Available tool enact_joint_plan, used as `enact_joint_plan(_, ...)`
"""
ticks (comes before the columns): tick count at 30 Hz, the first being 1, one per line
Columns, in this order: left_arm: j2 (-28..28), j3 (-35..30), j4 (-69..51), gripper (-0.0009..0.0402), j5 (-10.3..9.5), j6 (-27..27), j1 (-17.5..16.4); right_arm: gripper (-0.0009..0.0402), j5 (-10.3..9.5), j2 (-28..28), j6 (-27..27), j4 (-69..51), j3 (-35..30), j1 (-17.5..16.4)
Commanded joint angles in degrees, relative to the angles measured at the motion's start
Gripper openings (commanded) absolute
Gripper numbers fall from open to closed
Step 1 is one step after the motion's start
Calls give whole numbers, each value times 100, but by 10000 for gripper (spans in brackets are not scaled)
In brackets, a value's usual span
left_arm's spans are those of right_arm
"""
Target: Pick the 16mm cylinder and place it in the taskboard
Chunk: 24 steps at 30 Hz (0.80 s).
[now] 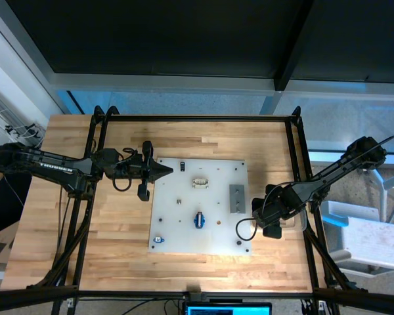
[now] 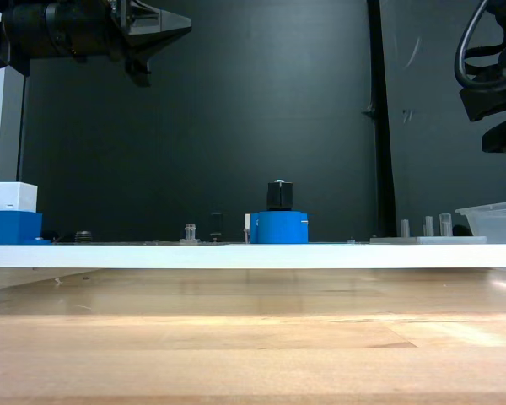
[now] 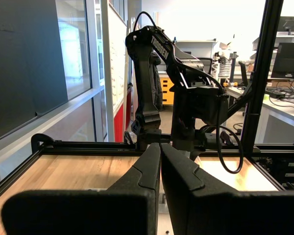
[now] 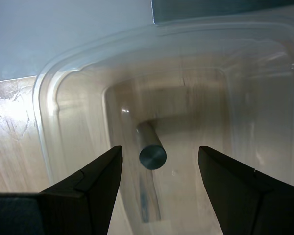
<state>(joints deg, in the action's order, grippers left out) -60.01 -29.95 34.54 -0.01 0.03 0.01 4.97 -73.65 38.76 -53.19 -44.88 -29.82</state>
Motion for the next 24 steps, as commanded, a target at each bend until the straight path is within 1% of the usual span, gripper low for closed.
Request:
enact_joint_plan(1,0,0,0,0,0,2,-2,216,0,2,0,116,111,-7)
enact_joint_plan(14,0,0,0,0,0,2,0,212,0,2,0,588,463,-7)
enact_joint_plan(18,0,0,0,0,0,2,-2,195,0,2,-2,597,490,-4)
enact_joint_plan(24,0,0,-2,0,0,2,-2,159,0,2,-22,599,503,-7)
